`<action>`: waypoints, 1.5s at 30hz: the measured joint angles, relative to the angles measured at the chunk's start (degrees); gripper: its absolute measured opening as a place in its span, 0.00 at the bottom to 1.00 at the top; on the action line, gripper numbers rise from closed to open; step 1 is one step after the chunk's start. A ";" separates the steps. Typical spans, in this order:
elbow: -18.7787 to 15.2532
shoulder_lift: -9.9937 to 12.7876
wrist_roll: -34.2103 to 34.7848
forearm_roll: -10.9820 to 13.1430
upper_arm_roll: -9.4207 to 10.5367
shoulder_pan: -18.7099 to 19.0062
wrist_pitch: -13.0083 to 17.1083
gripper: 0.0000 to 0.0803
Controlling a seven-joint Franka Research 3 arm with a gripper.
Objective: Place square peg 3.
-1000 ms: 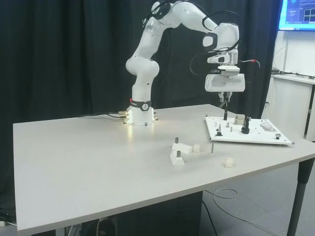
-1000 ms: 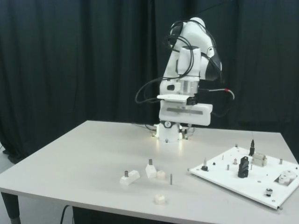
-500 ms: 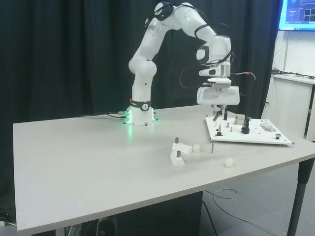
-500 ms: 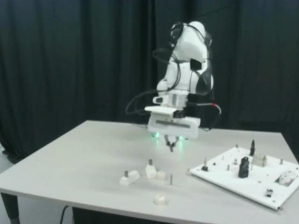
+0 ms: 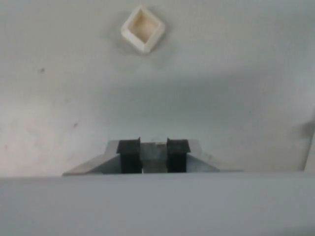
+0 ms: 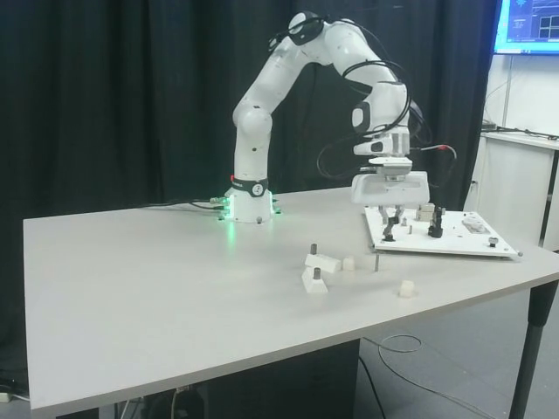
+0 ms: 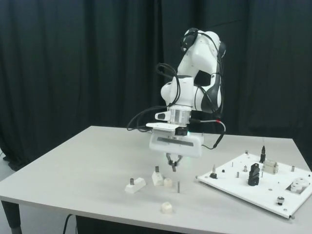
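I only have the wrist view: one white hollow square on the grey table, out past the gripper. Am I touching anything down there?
Observer: No. The gripper hangs above the table, clear of every part.
Operator: What else is close by?
Observer: Two more pieces sit just beside you: the near white block and the far white block, each with a peg standing upright in it.
Operator: Where is the board?
Observer: The white board lies off to one side of the gripper, not under it, with several parts standing on it.
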 joint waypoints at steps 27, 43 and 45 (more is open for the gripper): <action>6.25 18.27 -7.65 18.87 -6.36 -1.73 -8.43 0.13; 4.49 26.28 -16.79 34.32 -10.85 -0.89 -13.24 0.13; 4.42 27.12 -17.85 36.03 -11.03 -0.89 -13.88 0.13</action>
